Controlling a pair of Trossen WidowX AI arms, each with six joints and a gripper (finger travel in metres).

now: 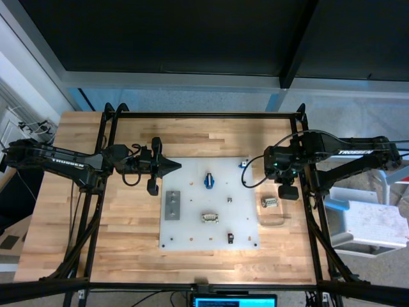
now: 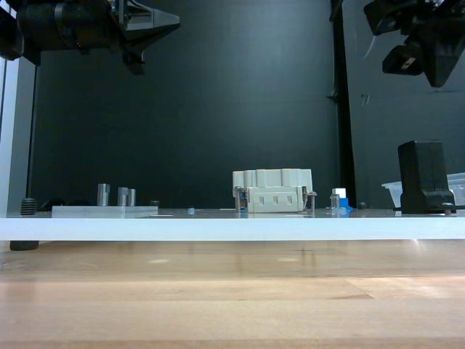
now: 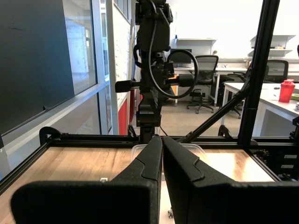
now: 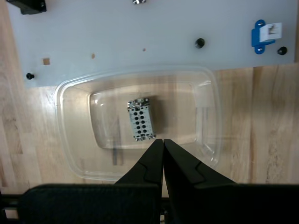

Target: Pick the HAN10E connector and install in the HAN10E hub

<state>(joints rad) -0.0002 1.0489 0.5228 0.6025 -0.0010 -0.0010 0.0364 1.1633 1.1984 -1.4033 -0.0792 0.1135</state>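
While under right hand, connector lengthwise toward it; left hand aloft

Cut off by the low view's upper edge: left hand, high over the counter at left, and right hand, high at right. Hidden behind right hand: part of clear tray rim. Too small to resolve in high view: HAN10E connector detail.

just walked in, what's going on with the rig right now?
The right hand, fingers shut, hovers above the small pale grey rectangular connector, which lies loose in a clear plastic tray beside the white plate. Nothing is picked up yet. The silvery-grey socket frame sits bolted to the plate. The left hand, also shut, hangs over the plate's left edge, holding nothing.
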